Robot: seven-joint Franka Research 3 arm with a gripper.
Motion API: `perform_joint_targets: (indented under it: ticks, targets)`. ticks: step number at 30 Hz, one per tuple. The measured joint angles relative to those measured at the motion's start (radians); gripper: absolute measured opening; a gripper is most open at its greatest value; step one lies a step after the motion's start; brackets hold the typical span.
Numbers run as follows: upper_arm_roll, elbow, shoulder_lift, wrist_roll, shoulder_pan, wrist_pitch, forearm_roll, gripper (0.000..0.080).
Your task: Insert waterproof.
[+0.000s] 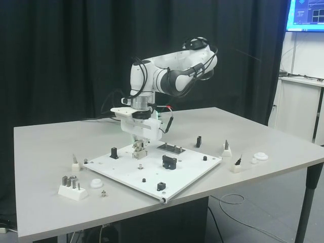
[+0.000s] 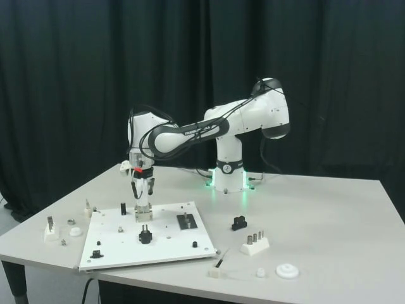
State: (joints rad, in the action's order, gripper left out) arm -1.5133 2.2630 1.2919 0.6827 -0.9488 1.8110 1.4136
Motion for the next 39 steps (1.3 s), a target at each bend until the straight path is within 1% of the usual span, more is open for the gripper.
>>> perform_joint_targets:
  ticks: [14,26,39]
  targets:
    - [-0.001,-0.001,0.000,0.000,0.000,-0.001,-0.003,0.0311]
    - [-0.001,-0.013,0.001,0.000,0.001,-0.004,-0.028,0.0311]
    - [0.000,-0.014,0.004,0.001,0.001,-0.005,-0.028,0.0311]
